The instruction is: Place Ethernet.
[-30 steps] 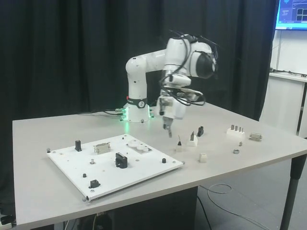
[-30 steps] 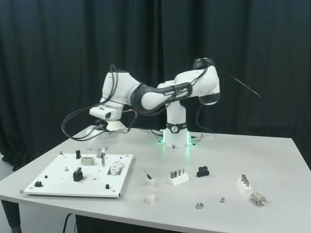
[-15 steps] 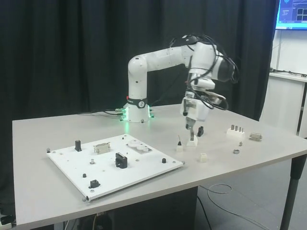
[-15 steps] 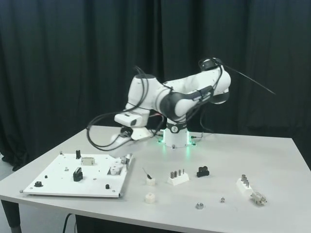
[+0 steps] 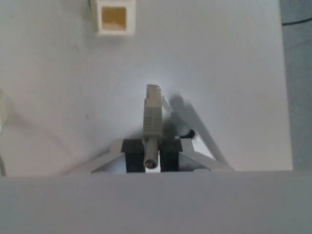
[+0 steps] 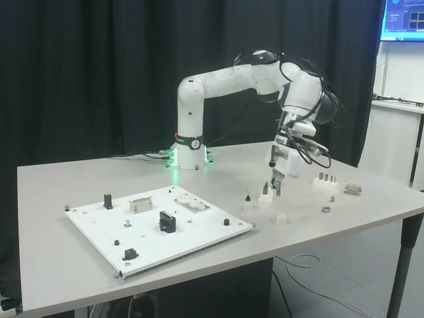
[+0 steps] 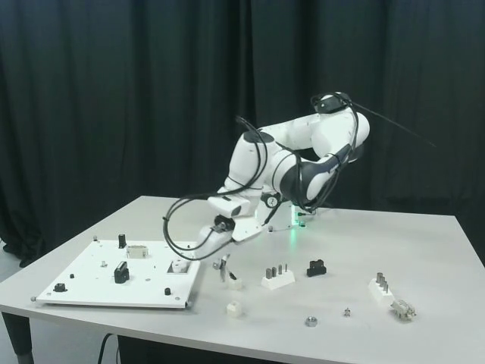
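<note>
Gripper [image 5: 151,158] clamped on Ethernet plug [image 5: 151,114], one black pad [image 5: 131,157] on each side of its rear end. Plug hanging tip-down just above grey table [image 5: 234,73], touching nothing else. From first room view, right of white assembly board [image 6: 159,222], close beside small white holders [image 6: 265,196]. Plug pale, narrow and boxy, stepped toward the tip, with a short cut stub of cable at the back end facing the wrist camera. Looks rigid and seems square in the grip, no visible tilt. Small white block with square socket [image 5: 115,17] on table ahead of the tip, well apart from it. Probably the receptacle, not certain. For a clean placement: keep clamp firm and plug vertical, centre tip over the opening before descending, lower slowly. Release only once seated. Mind the neighbouring holders, easily knocked by a finger.
</note>
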